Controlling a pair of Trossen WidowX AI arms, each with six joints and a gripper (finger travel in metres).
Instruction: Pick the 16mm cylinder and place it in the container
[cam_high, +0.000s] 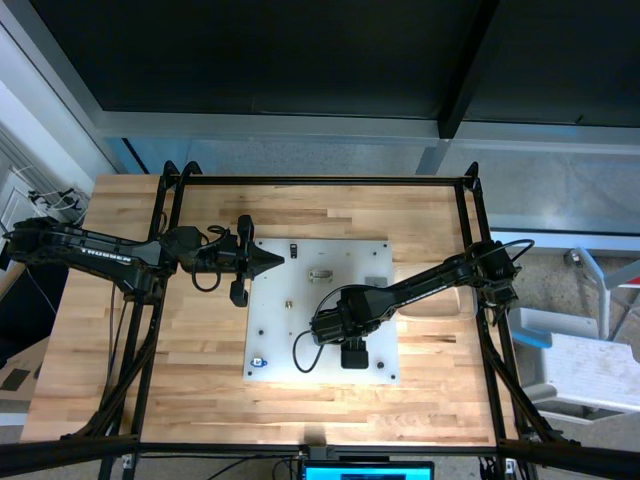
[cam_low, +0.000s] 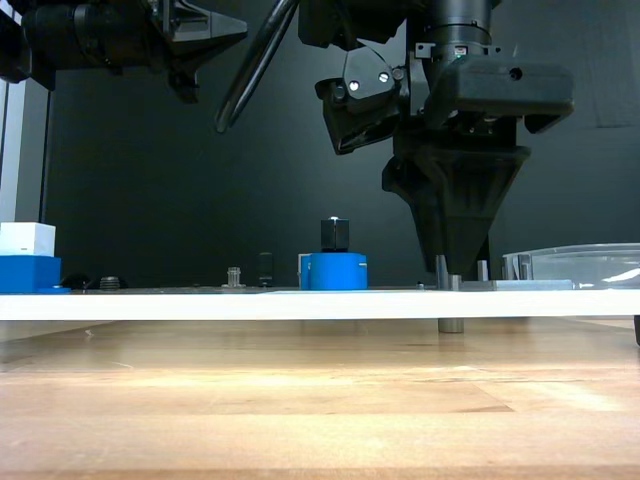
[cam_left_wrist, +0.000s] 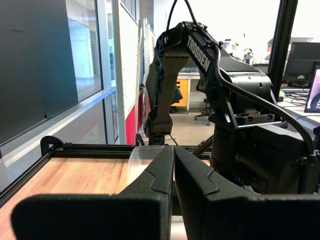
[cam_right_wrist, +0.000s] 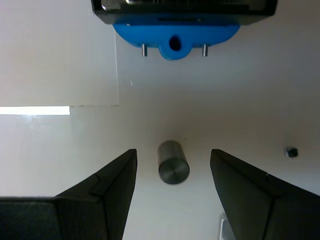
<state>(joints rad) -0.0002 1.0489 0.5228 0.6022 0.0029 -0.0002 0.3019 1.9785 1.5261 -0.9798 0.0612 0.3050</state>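
Over the short silver-grey metal cylinder (cam_right_wrist: 173, 162) the right gripper (cam_right_wrist: 172, 156) pointed down, spread wide; the left gripper (cam_high: 272, 258) hovered closed at the white board's (cam_high: 275, 305) edge.

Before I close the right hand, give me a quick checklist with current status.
1. Right hand open: ok, fingers apart.
2. 16mm cylinder between the fingers: ok, upright, roughly centred, not touched.
3. Fingertips low enough on it: cannot tell.
4. Nothing else in the gap: ok, only bare white board.
5. Left hand out of the way: ok, shut, high over the board's left edge.
6. Container ready: ok, sits open right of the board.
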